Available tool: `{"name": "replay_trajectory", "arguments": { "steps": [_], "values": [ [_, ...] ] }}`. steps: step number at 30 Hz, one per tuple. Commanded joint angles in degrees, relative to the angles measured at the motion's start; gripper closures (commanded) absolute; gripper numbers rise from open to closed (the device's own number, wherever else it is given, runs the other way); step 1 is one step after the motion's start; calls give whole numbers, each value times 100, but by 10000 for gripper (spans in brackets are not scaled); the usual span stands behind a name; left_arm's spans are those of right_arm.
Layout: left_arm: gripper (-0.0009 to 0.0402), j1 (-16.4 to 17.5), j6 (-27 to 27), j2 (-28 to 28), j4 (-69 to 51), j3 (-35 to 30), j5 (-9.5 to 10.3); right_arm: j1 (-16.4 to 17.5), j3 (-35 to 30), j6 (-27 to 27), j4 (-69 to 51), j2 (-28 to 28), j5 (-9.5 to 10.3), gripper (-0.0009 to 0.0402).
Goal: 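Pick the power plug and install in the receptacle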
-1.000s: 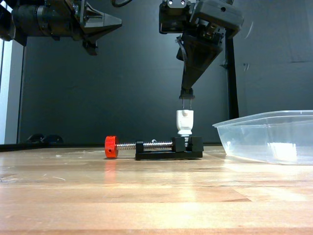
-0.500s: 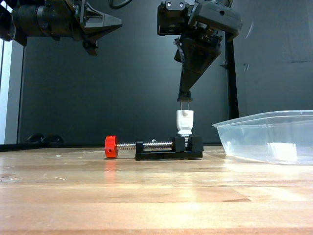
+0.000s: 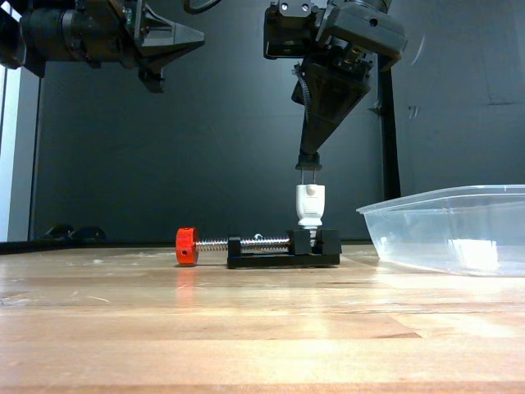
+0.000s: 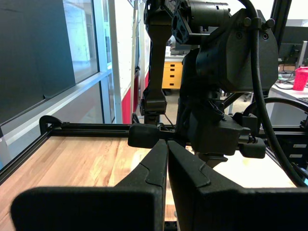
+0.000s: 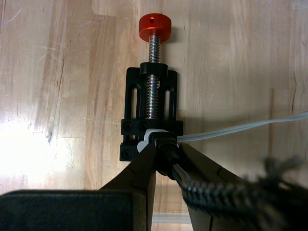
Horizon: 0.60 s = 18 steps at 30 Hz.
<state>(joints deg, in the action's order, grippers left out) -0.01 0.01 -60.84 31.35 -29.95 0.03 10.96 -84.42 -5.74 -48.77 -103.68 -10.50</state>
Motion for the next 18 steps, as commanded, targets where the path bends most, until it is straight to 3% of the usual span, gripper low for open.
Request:
{"name": "replay_trajectory", "arguments": {
  "steps": [1,18],
  "values": [
    [393,2,-2,-2,2,0,0,-2,9,7,-26,2,4,393],
    [393,0,0,-2,2,0,0,0,4,-24,-26,46,9,393]
  ]
}}
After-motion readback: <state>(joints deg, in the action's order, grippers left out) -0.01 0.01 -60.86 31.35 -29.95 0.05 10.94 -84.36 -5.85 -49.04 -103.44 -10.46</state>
